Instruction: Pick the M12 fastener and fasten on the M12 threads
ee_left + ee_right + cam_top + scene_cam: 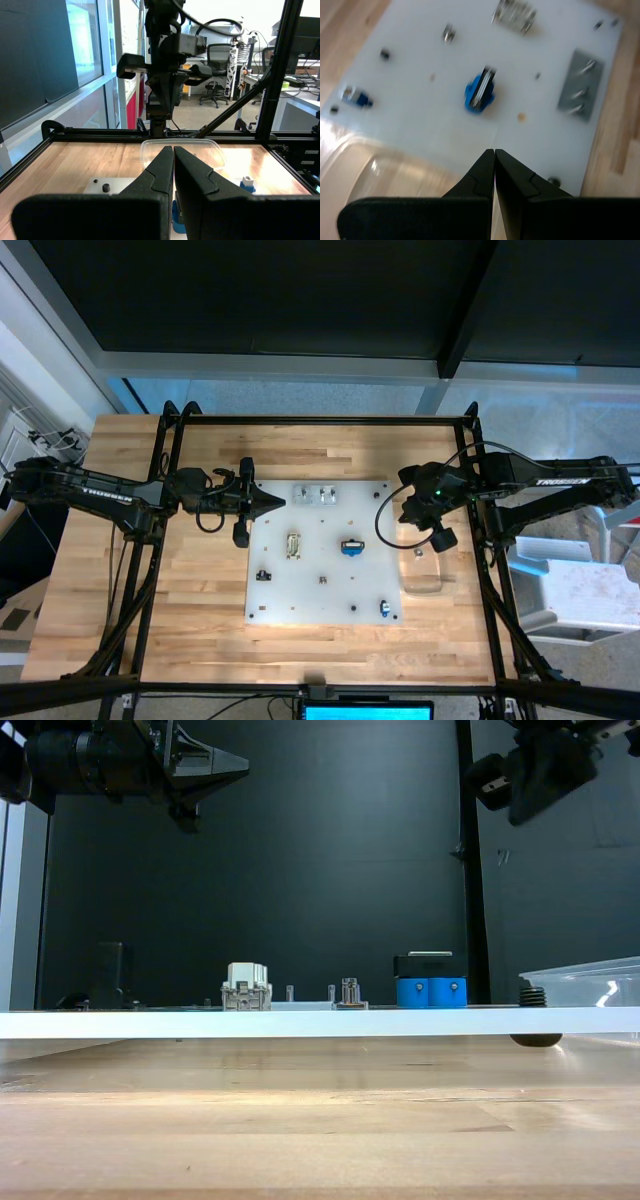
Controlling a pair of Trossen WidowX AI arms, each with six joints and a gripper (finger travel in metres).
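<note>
You've got a wooden table (320, 650) with a black frame (320, 421) standing around its edges. Two things lie on the wood. A white board (300, 585) sits mid-table, square to the edges. In the low view a dark foot (536, 1041) shows under its right end, with a thin shadow gap below the board. A clear tray (425, 592) sits on bare wood just beside the board's right edge. Left gripper (281, 503) hangs over the board's far left edge and right gripper (494, 150) over the tray's far end, both with fingers together, touching nothing.

fastener too small to tell, board (420, 117) blurred
</note>
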